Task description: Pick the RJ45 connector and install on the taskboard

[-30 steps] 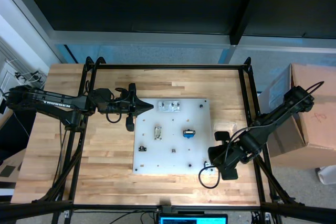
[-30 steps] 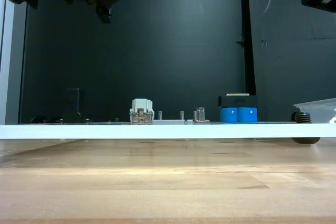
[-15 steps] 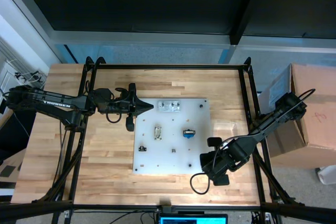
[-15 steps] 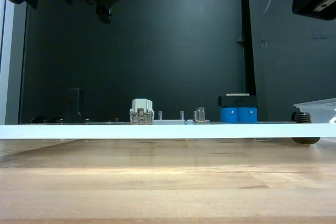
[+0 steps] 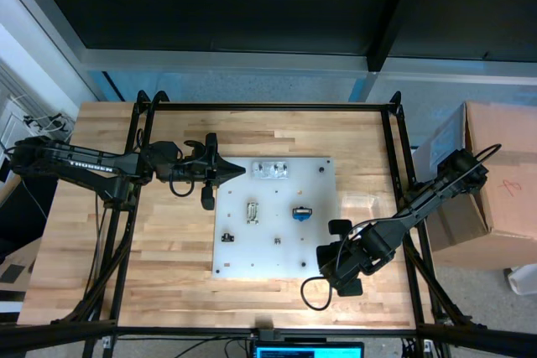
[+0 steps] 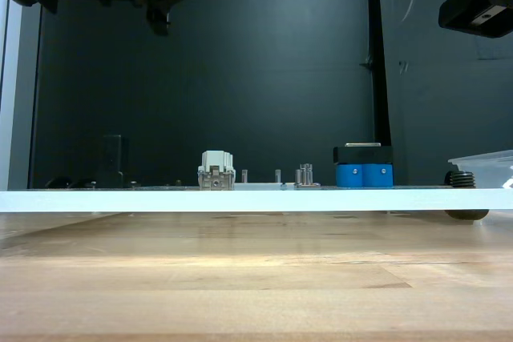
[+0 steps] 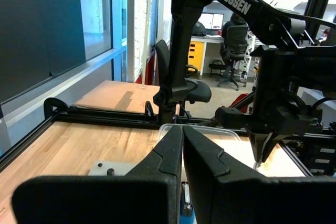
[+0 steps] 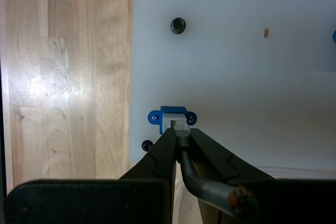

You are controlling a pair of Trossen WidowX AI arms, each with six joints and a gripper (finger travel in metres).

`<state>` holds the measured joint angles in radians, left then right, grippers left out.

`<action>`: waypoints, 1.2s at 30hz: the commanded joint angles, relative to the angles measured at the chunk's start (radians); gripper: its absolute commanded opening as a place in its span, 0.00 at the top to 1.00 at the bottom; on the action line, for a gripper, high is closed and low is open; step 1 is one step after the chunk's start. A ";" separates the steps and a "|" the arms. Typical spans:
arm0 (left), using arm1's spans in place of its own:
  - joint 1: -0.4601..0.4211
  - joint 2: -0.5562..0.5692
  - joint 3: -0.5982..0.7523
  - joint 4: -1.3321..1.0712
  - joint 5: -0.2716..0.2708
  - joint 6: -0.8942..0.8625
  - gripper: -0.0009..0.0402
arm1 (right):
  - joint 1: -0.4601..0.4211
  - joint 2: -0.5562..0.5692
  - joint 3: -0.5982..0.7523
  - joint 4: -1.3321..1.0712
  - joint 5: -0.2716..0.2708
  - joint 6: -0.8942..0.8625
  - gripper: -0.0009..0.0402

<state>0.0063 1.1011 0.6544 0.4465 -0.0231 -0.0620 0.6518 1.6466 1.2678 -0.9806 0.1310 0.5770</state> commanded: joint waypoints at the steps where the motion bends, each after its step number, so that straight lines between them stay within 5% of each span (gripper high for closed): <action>1: 0.000 0.000 0.000 0.000 0.000 0.000 0.98 | 0.000 -0.001 -0.003 0.003 -0.001 -0.008 0.98; 36: 0.000 0.000 0.000 0.000 0.000 0.000 0.98 | 0.002 -0.001 -0.037 0.038 -0.018 -0.014 0.98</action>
